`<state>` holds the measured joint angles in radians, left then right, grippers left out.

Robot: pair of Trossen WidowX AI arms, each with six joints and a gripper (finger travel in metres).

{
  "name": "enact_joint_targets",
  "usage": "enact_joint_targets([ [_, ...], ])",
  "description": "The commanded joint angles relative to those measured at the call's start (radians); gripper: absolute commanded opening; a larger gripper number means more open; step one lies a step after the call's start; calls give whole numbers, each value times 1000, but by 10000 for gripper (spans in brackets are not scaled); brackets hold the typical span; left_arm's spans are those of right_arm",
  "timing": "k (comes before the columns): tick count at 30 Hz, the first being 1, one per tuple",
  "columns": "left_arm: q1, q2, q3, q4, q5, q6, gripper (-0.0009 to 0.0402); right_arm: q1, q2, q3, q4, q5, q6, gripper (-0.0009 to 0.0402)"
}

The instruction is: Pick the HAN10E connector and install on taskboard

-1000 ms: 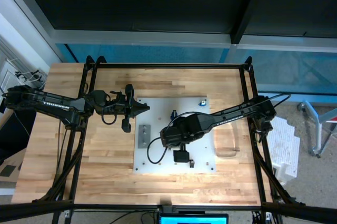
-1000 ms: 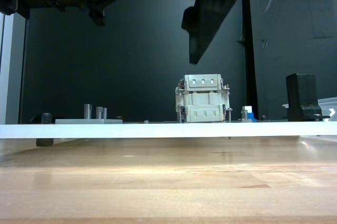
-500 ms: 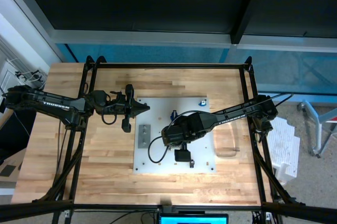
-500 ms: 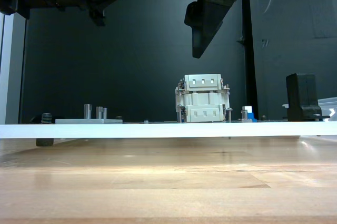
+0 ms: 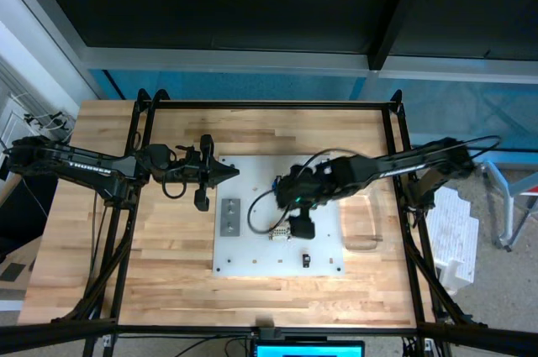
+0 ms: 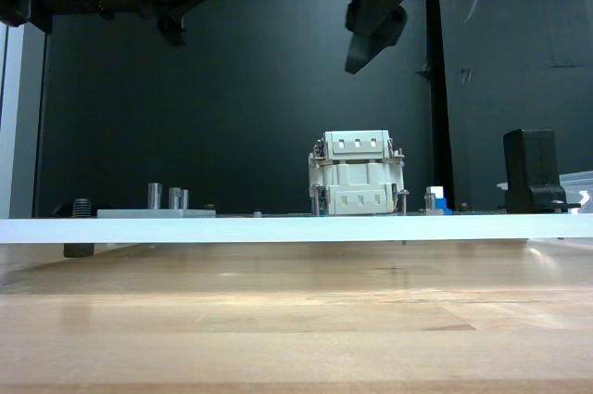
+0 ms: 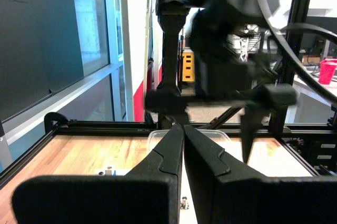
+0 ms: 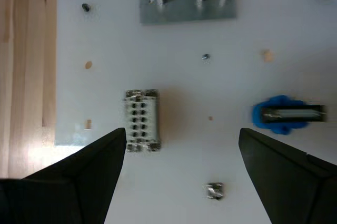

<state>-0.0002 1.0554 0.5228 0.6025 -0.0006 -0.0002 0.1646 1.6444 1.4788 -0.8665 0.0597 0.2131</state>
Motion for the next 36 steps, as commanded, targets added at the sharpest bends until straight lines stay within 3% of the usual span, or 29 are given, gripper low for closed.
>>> enact_joint_targets([
  [1, 0, 0, 0, 0, 0, 0, 1, -44, -85, -84, 48, 0, -34, 280],
  [8, 0, 0, 0, 0, 0, 0, 1, -144, -251, -244, 173, -4, -114, 239],
  [12, 0, 0, 0, 0, 0, 0, 1, -171, -334, -309, 238, -9, -139, 196],
  [24, 0, 0, 0, 0, 0, 0, 1, -178, -557, -593, 742, -9, -116, -2],
  [36, 0, 0, 0, 0, 0, 0, 1, -178, -638, -839, 1273, -4, -118, 0],
])
